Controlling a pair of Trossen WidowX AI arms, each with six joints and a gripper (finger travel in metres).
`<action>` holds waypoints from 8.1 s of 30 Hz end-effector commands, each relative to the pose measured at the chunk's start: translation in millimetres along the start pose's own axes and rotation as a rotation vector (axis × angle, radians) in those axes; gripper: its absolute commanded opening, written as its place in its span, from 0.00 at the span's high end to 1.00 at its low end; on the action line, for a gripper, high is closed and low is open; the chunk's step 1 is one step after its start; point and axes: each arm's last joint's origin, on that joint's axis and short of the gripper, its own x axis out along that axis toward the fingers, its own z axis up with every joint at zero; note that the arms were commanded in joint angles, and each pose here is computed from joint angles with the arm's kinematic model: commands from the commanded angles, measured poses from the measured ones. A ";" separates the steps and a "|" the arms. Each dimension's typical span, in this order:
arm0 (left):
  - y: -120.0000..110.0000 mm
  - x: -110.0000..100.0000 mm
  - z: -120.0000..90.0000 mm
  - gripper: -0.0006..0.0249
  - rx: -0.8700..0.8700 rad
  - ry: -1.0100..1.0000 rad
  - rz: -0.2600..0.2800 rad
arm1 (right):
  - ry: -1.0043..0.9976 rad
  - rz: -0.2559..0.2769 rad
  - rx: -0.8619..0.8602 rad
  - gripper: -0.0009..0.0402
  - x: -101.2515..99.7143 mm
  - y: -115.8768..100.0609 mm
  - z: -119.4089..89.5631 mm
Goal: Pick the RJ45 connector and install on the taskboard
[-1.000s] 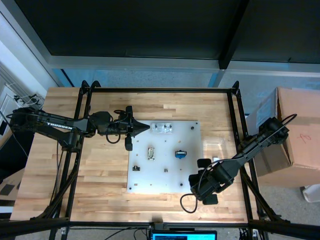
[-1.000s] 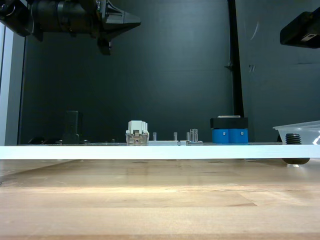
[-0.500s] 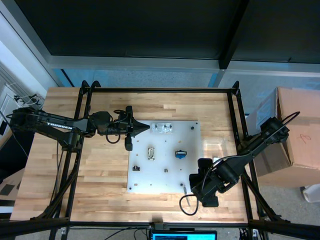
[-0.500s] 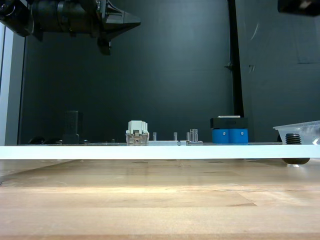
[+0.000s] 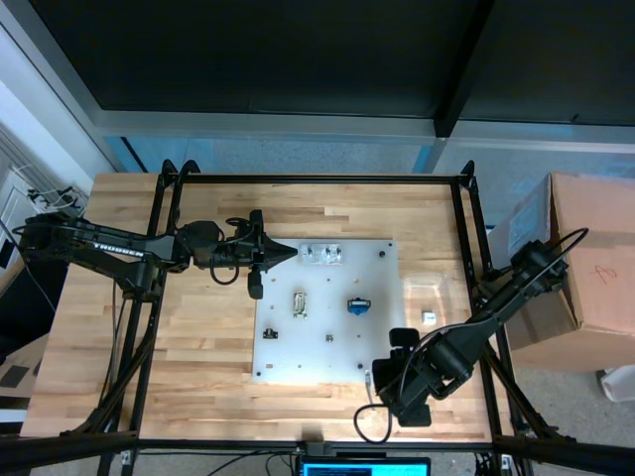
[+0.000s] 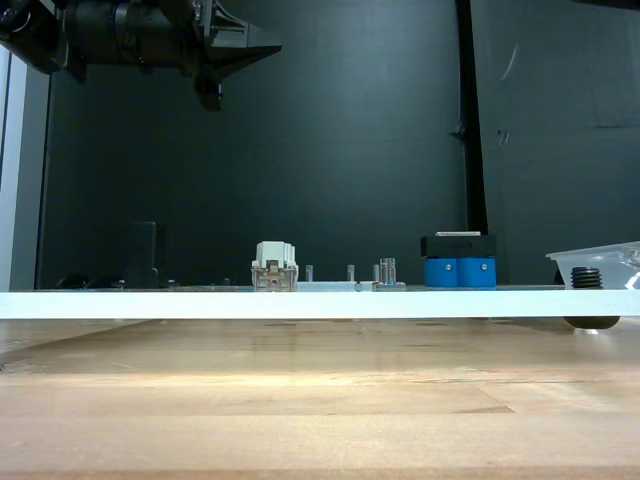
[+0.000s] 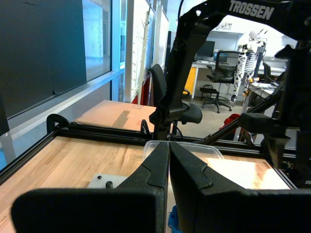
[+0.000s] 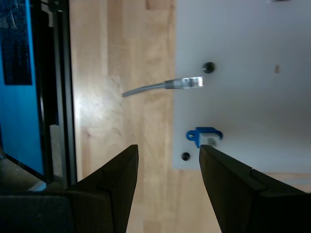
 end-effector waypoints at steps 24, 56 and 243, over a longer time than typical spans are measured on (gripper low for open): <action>0.1 0.1 -0.1 0.98 0.000 0.000 0.000 | 0.003 -0.039 0.565 0.58 94.2 34.4 14.1; 0.0 0.1 -0.1 0.98 0.000 0.000 0.000 | 0.184 -0.070 -1.152 0.58 92.8 -11.1 33.5; -8.5 49.0 1.1 0.97 -0.047 0.105 -0.279 | -0.584 -0.057 0.067 0.52 -38.3 -178.7 45.7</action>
